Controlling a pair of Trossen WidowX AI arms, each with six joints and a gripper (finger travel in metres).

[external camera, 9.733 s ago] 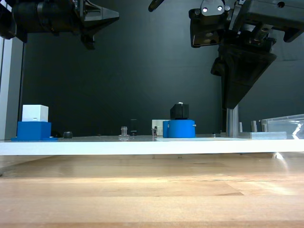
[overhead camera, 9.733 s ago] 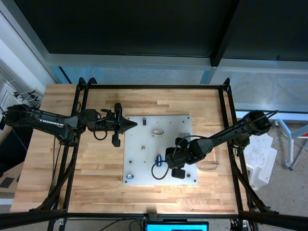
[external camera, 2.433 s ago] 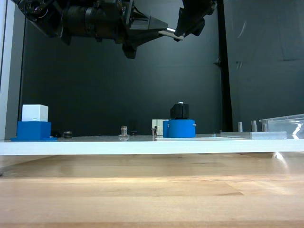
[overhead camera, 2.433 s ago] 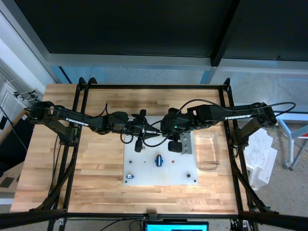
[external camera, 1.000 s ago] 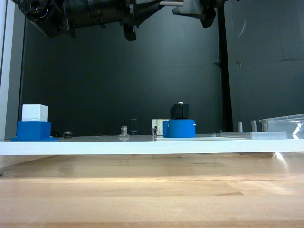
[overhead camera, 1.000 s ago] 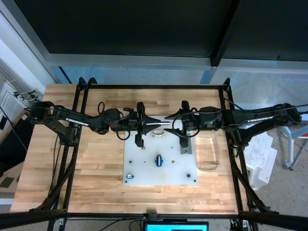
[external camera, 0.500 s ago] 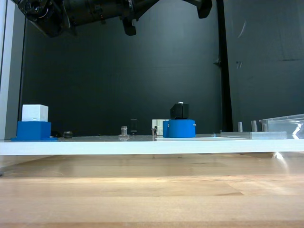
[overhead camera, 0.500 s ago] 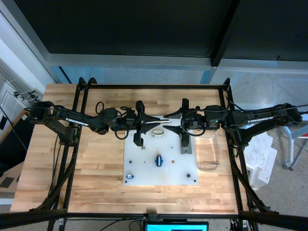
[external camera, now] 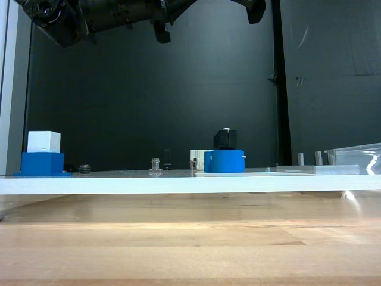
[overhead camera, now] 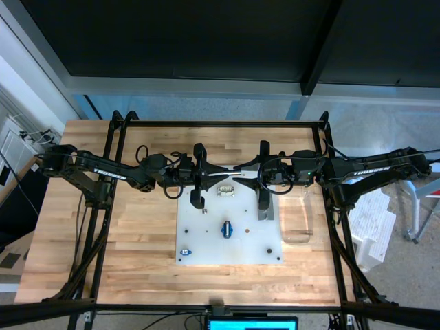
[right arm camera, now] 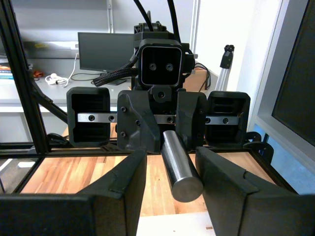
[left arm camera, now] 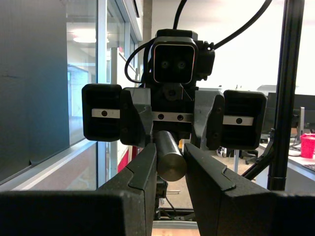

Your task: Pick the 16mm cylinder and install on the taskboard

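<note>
Your left gripper [left arm camera: 170, 147] clamps the grey metal cylinder [right arm camera: 179, 167] over the white square taskboard [overhead camera: 203, 237], with your right gripper [right arm camera: 170, 152] spread wide around it.

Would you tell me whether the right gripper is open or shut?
Open: the right gripper has its fingers clear of the 16mm cylinder, which the left gripper, facing it over the taskboard, clamps.

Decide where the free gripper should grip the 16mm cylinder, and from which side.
Grip the bare end of the 16mm cylinder, which juts level from the shut left gripper. Come end-on from the right, as the open right gripper faces it, jaws straddling its round sides.
</note>
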